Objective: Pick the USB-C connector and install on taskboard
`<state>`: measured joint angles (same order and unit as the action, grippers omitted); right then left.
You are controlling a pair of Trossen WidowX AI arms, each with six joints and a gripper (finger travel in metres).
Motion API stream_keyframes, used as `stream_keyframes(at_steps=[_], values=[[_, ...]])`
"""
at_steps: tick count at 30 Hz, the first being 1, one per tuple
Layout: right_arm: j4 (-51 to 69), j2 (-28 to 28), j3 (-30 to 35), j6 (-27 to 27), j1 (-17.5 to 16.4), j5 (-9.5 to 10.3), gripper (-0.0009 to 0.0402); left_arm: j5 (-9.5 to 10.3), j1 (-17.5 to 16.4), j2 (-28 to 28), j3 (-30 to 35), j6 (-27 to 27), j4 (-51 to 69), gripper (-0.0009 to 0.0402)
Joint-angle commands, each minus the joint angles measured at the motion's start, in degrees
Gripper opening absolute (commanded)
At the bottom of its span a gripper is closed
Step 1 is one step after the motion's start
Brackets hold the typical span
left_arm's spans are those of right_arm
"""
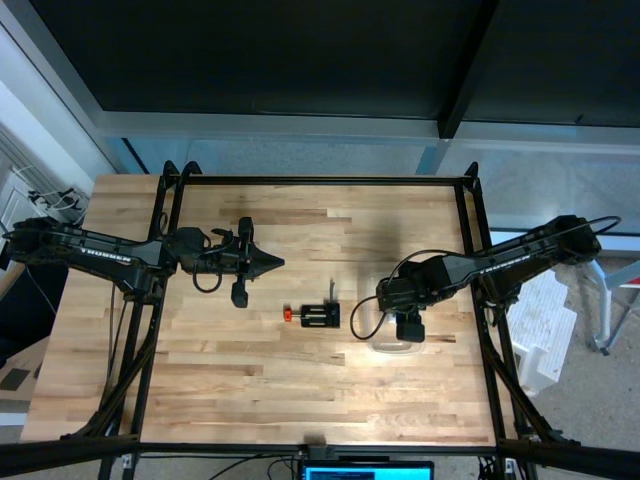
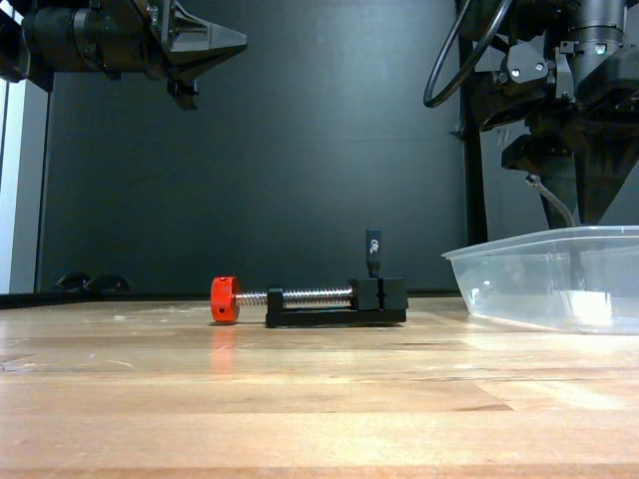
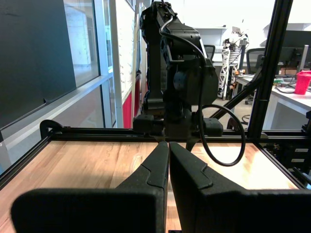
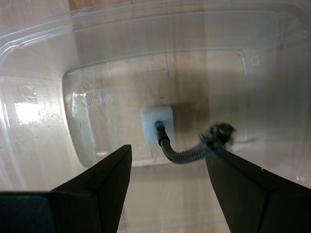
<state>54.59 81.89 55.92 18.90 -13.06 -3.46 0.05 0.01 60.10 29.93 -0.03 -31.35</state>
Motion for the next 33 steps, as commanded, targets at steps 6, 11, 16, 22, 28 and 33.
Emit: stream_keyframes(at_steps=[6, 11, 16, 22, 28, 33], values=[[-1.33, 1.66, -0.46, -1.90, -0.13, -0.02, 0.0212, -0.02, 0.00, 0.02, 0.02, 0.00, 0.00, 0.0000], [-3.61, 1.92, -1.90, -2.47, -0.22, -0.02, 0.0207, -0.02, 0.00, 0.00, 0.02, 0.00, 0.00, 0.0000], [-6.45, 1.90, -3.96, -2.49, -0.35, -0.02, 0.0187, -0.02, -0.02, 0.02, 0.02, 0.00, 0.00, 0.0000], [-7.72, 1.90, -5.01, -2.93, -0.44, -0.09, 0.0167, -0.02, 0.00, 0.02, 0.02, 0.00, 0.00, 0.0000], [-9.70, 1.90, -6.47, -2.97, -0.46, -0.04, 0.0146, -0.02, 0.00, 0.02, 0.02, 0.00, 0.00, 0.0000], [-9.90, 1.66, -6.62, -2.99, -0.46, -0.04, 0.0121, -0.02, -0.02, 0.02, 0.02, 0.00, 0.00, 0.0000]])
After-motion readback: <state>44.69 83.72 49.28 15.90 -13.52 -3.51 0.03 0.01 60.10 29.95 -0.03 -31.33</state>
